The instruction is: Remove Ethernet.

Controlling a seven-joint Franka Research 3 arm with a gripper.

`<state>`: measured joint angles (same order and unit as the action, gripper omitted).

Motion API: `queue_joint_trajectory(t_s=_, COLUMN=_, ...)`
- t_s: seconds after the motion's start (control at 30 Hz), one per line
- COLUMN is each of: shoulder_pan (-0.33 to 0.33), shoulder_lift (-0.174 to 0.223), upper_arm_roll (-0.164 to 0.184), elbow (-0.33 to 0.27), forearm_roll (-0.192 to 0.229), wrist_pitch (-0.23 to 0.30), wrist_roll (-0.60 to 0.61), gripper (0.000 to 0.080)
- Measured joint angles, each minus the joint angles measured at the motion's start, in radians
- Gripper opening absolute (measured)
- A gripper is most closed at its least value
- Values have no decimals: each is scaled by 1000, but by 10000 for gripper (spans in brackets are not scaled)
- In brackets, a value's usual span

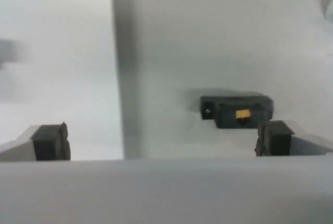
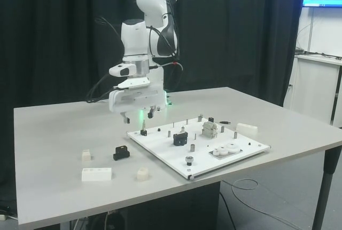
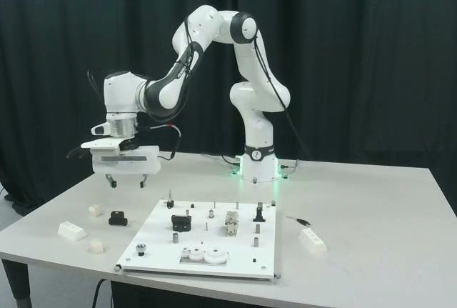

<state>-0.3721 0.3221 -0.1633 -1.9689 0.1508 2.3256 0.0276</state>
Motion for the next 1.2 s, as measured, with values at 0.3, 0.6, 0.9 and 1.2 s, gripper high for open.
queue_joint_trajectory(t_s=0.3, shoulder_pan=12, shoulder_lift=-59, upper_arm_roll=0, elbow=-71, forearm_roll=0, wrist_pitch=-3, wrist_roll=0, gripper=800)
queue_joint_trajectory(t_s=0.6, shoulder_pan=26, shoulder_lift=-112, upper_arm_roll=0, elbow=-155, forearm_roll=0, wrist_pitch=10, wrist_roll=3, gripper=800)
queue_joint_trajectory(t_s=0.9, shoulder_pan=31, shoulder_lift=-137, upper_arm_roll=0, elbow=-246, forearm_roll=-1, wrist_pitch=82, wrist_roll=40, gripper=800)
queue_joint_trajectory(t_s=1.2, shoulder_pan=35, shoulder_lift=-150, upper_arm_roll=0, elbow=-331, forearm_roll=-20, wrist_pitch=181, wrist_roll=35, gripper=800)
